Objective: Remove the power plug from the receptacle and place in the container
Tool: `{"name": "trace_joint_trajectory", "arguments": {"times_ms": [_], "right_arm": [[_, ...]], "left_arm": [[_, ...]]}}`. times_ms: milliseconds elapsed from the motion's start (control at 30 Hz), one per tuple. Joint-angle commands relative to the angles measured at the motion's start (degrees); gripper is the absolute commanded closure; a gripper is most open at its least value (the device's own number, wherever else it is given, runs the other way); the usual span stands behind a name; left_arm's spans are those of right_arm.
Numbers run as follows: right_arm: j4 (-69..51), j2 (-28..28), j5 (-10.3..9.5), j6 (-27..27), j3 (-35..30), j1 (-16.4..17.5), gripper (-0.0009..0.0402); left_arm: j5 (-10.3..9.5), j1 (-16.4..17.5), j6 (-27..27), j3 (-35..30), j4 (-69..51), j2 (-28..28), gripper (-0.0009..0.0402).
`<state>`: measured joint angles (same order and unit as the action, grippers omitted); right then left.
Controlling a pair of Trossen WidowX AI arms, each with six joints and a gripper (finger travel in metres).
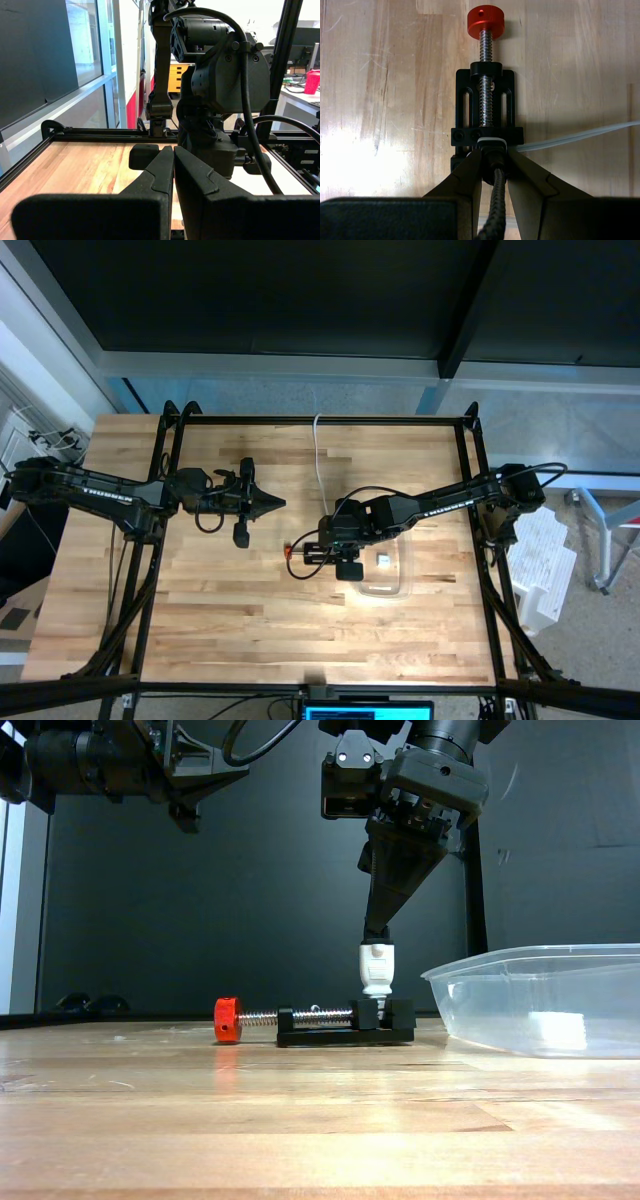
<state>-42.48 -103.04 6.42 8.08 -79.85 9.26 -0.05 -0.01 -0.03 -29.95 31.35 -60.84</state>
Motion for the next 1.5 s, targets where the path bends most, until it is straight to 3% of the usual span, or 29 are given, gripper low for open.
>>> {"name": "trace_joint_trajectory", "arguments": {"times_ms": [33, 1067, 1500], "right_arm": [[0.3, 0.6, 0.04, 0.0, -0.3, 0.0, 0.0393], [-2.7, 6.5, 0.09, 0.6, 0.0, 0.2, 0.0393], [-2.5, 17.3, 0.26, 2.1, 13.8, 2.1, 0.0393]], "left_arm": [[0.02, 0.0, 0.0, 0.0, 0.0, 0.0, 0.0393], [0.00, 0.0, 0.0, 0.0, 0.2, 0.0, 0.0393], [0.02, 0.0, 0.0, 0.0, 0.0, 0.0, 0.0393]]}}
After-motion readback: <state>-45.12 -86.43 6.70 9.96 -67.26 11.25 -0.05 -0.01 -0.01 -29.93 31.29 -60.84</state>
